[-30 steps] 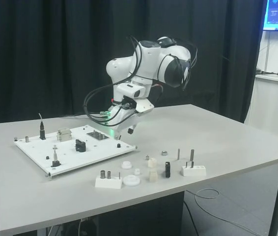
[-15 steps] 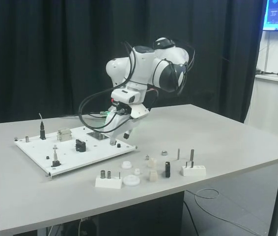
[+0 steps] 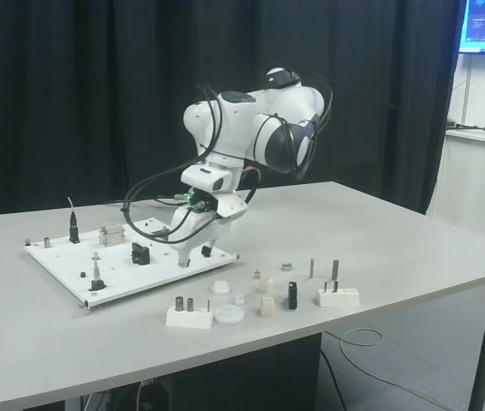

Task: Pick round peg 3.

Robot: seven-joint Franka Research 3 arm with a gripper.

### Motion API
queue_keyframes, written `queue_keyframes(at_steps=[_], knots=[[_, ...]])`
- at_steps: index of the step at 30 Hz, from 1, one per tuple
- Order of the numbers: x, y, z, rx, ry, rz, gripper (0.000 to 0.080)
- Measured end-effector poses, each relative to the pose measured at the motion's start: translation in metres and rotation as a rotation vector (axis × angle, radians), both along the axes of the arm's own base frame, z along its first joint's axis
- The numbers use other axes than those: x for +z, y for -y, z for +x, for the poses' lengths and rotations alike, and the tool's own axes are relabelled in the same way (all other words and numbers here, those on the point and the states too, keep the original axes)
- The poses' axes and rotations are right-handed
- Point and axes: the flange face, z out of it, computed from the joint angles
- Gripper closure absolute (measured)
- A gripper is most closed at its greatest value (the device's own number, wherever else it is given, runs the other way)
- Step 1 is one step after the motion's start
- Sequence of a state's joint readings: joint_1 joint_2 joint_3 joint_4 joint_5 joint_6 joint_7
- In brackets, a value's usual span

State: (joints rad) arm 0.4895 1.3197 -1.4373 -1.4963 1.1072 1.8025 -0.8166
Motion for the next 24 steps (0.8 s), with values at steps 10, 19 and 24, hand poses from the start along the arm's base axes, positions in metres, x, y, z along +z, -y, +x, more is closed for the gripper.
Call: queue_keyframes(at_steps=[10, 19, 24], knots=[[-0.013, 0.018, 0.009, 0.026, 0.010, 0.024, 0.0003], [-0.023, 0.023, 0.017, 0.044, 0.013, 0.051, 0.0003], [-0.028, 0.022, 0.020, 0.051, 0.014, 0.062, 0.0003]])
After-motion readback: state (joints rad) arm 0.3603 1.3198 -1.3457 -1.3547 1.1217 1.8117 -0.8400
